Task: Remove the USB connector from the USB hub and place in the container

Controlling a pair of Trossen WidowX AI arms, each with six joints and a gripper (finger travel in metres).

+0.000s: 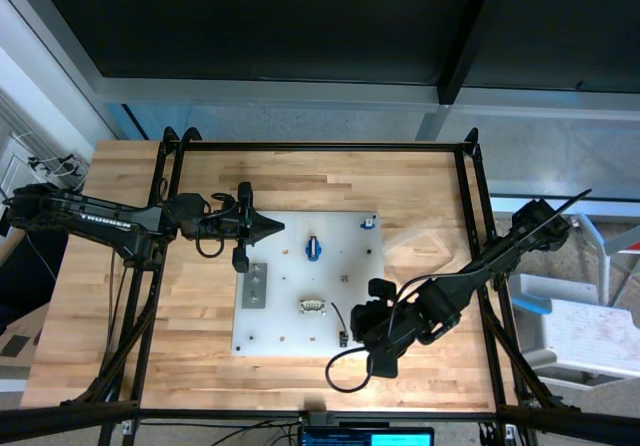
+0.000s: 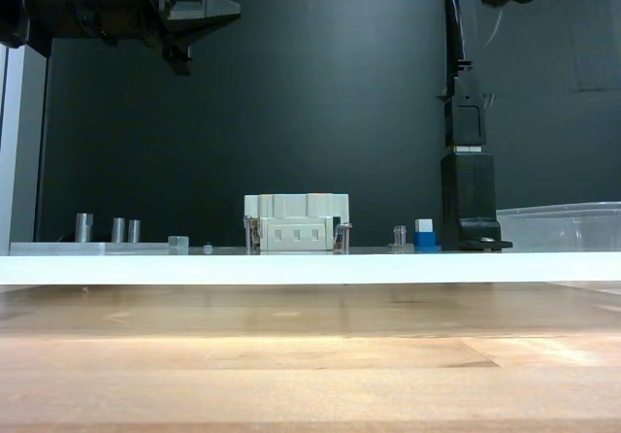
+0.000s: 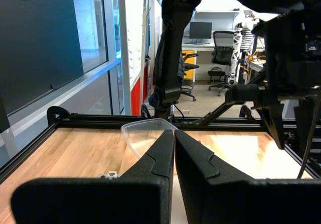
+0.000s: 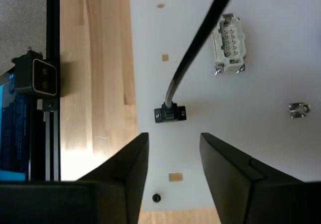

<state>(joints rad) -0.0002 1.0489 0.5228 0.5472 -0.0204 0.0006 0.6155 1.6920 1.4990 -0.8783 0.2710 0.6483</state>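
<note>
right gripper (image 4: 174, 136) wide, above tiny black USB connector (image 4: 176, 83) to grasp it | left gripper (image 3: 174, 133) closed, parked high leftward

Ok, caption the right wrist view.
Right gripper open above the USB connector seated in the USB hub; left gripper shut, over the board's far-left corner.

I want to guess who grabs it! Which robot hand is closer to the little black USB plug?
Right. The right gripper hangs open close above the USB connector; the left gripper, shut, is over the white board's opposite edge.
</note>
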